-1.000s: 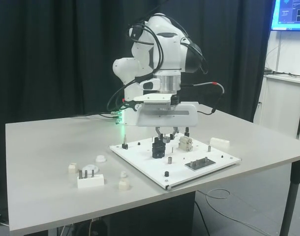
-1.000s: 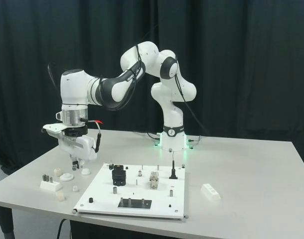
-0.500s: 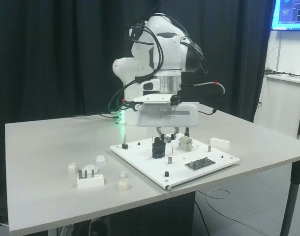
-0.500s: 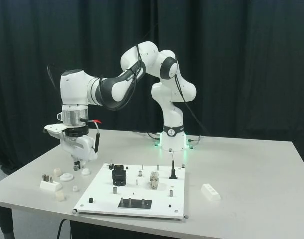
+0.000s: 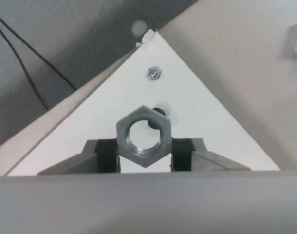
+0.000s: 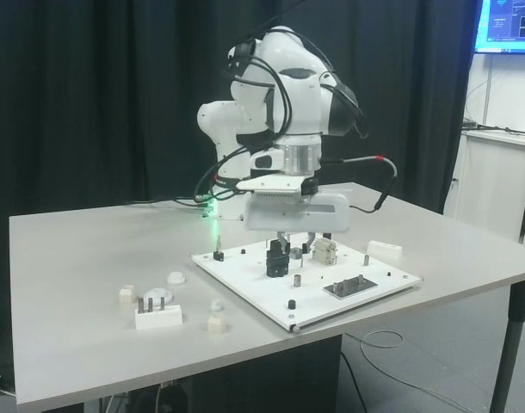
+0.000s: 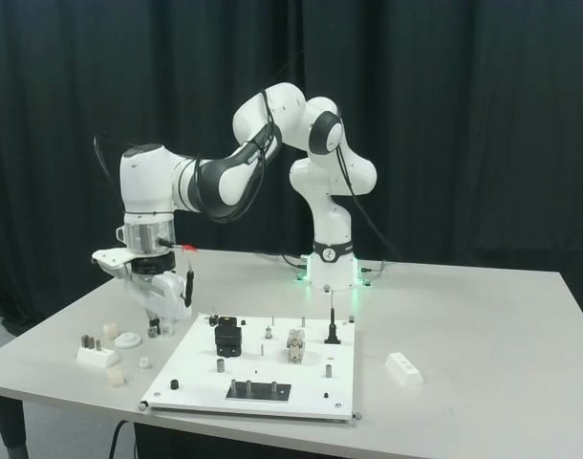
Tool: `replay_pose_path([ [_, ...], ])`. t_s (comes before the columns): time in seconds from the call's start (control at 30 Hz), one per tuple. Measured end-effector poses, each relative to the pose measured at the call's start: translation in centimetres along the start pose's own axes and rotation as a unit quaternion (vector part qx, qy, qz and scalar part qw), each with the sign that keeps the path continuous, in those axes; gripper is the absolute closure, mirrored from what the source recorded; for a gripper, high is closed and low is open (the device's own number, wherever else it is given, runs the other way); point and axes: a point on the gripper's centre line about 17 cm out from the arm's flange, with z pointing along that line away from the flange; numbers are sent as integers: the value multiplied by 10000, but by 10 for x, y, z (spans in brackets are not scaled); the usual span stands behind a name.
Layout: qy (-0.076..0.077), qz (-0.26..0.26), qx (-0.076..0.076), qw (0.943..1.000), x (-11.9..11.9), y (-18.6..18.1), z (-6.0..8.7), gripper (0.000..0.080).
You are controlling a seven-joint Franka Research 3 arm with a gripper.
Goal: Insert bolt 4.
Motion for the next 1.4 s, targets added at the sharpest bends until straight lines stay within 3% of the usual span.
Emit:
replay_pose_path([
  [0.87, 113, -142, -143, 9997, -20, 16, 68, 579],
  [1.4, 297, -182, -179, 9992, -30, 13, 92, 579],
])
